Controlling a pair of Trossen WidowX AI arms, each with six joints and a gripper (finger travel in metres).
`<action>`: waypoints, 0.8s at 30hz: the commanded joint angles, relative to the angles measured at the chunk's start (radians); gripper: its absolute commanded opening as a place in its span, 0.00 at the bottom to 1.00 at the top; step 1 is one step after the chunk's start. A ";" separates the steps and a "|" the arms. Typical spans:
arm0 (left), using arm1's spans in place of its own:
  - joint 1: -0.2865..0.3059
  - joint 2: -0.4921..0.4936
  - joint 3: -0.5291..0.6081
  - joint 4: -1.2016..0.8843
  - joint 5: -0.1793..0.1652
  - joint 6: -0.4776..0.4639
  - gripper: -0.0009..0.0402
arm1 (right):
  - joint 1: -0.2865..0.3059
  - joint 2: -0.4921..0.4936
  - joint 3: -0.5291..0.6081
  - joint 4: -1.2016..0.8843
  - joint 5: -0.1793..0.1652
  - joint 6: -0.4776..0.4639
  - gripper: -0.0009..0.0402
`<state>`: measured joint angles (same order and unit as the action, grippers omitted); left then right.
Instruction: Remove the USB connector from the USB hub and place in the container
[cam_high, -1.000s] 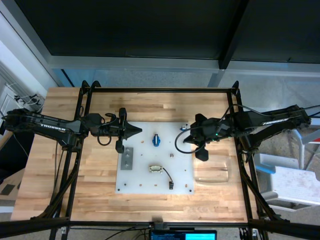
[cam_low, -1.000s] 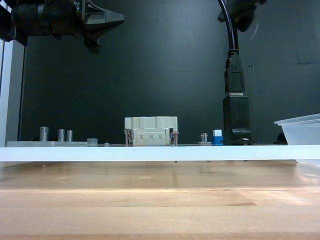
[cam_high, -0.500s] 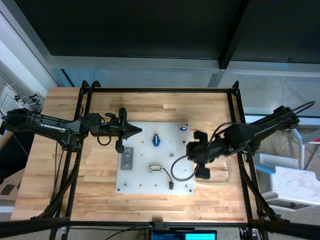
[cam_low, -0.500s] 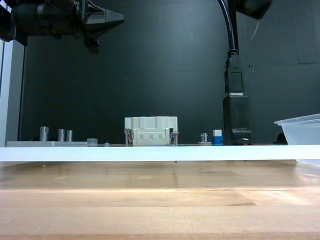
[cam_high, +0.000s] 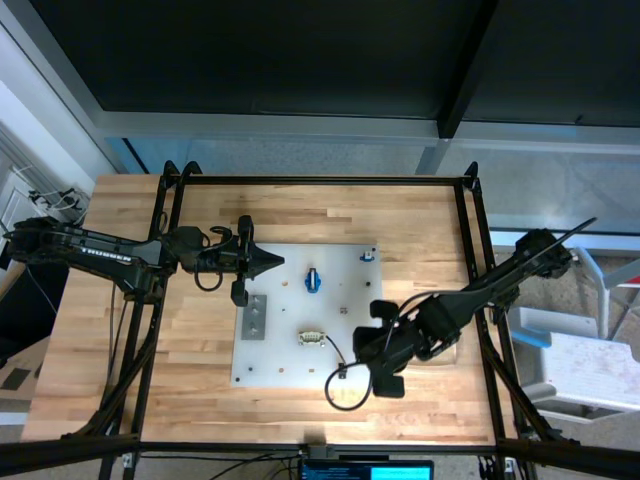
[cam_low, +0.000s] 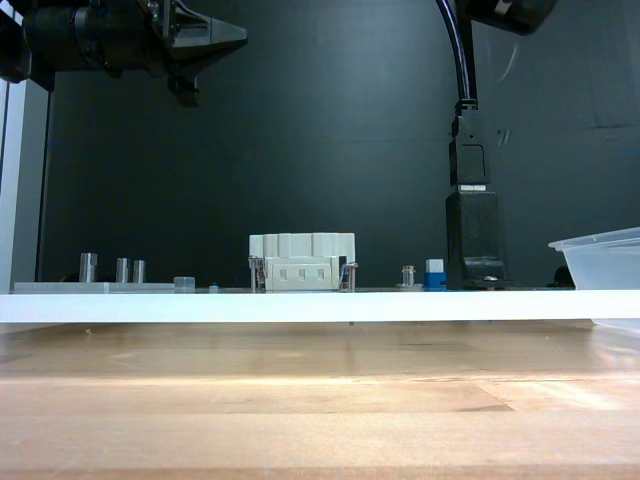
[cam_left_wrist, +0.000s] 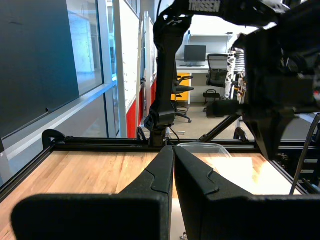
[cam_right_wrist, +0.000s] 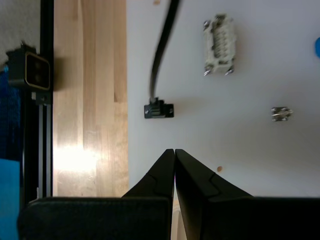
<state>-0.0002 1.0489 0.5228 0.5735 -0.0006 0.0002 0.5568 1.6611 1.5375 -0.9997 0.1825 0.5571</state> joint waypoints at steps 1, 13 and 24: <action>0.000 0.000 0.000 0.000 0.000 0.000 0.02 | 0.016 0.021 0.000 0.009 0.002 0.008 0.02; 0.000 0.000 0.000 -0.001 0.000 0.000 0.02 | 0.024 0.093 -0.010 0.055 0.053 0.007 0.40; 0.000 0.000 0.000 0.000 0.000 0.000 0.02 | 0.018 0.156 -0.009 0.135 0.062 0.005 0.49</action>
<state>-0.0002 1.0489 0.5224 0.5728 -0.0006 0.0002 0.5762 1.8107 1.5284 -0.8742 0.2440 0.5629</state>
